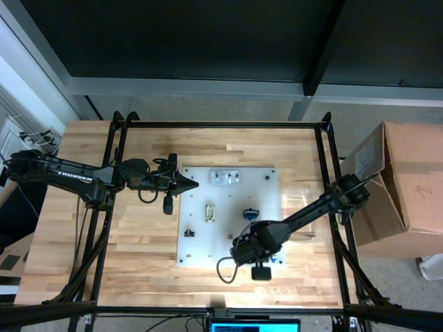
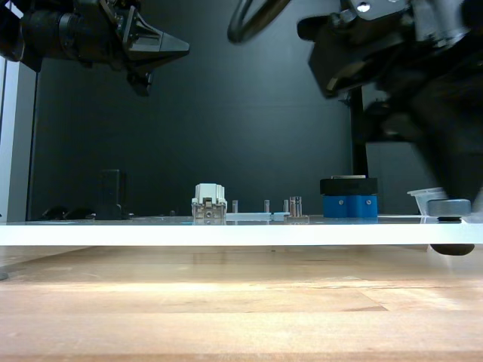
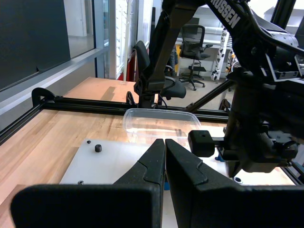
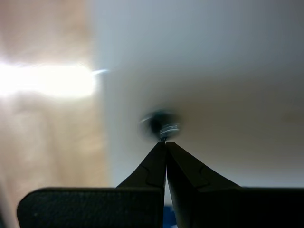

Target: Pick the M12 nut and place it on its threads and fasten

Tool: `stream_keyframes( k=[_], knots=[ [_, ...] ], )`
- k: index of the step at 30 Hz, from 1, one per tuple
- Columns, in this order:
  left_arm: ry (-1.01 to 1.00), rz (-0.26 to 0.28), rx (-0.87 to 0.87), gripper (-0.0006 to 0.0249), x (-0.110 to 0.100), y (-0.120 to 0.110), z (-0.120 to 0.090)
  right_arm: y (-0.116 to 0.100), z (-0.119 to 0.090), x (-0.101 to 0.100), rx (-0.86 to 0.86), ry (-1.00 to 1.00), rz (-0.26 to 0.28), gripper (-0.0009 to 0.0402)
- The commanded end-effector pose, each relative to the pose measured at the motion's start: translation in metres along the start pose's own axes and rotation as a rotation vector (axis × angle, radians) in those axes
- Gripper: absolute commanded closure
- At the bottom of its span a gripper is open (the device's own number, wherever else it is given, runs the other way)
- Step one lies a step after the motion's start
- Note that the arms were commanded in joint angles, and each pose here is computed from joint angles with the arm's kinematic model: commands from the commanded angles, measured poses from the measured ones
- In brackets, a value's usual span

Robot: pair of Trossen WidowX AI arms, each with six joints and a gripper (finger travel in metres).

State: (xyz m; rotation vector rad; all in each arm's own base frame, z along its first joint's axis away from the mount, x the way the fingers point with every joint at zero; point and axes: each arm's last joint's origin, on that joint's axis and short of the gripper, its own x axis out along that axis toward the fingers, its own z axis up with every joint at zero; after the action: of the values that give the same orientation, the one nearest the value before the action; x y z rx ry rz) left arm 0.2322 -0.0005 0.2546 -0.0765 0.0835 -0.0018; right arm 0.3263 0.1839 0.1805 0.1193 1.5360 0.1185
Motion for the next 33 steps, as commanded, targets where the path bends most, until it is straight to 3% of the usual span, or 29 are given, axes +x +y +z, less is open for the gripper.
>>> stream_keyframes(
  k=[1, 16, 23, 28, 32, 33],
  knots=[
    [0.0, 0.0, 0.0, 0.0243, 0.0, 0.0, 0.0, 0.0, -0.002, -0.002, 0.006, 0.011, -0.021, 0.0393],
    [0.008, 0.0, 0.0, 0.0243, 0.0, 0.0, -0.001, -0.004, 0.001, -0.015, 0.006, -0.126, -0.194, 0.0393],
    [0.004, 0.001, 0.0, 0.0243, 0.0, 0.0, 0.0, -0.004, 0.0, -0.011, 0.003, -0.124, -0.191, 0.0393],
    [0.005, 0.001, 0.0, 0.0243, 0.0, 0.0, 0.0, -0.003, -0.001, -0.006, -0.004, -0.115, -0.156, 0.0393],
    [0.004, 0.0, 0.0, 0.0243, 0.0, 0.0, 0.0, 0.002, -0.003, -0.004, -0.083, -0.024, 0.028, 0.0393],
    [0.005, 0.0, 0.0, 0.0243, 0.0, 0.0, 0.0, 0.002, -0.005, -0.005, -0.085, -0.007, 0.047, 0.0393]
  ],
)
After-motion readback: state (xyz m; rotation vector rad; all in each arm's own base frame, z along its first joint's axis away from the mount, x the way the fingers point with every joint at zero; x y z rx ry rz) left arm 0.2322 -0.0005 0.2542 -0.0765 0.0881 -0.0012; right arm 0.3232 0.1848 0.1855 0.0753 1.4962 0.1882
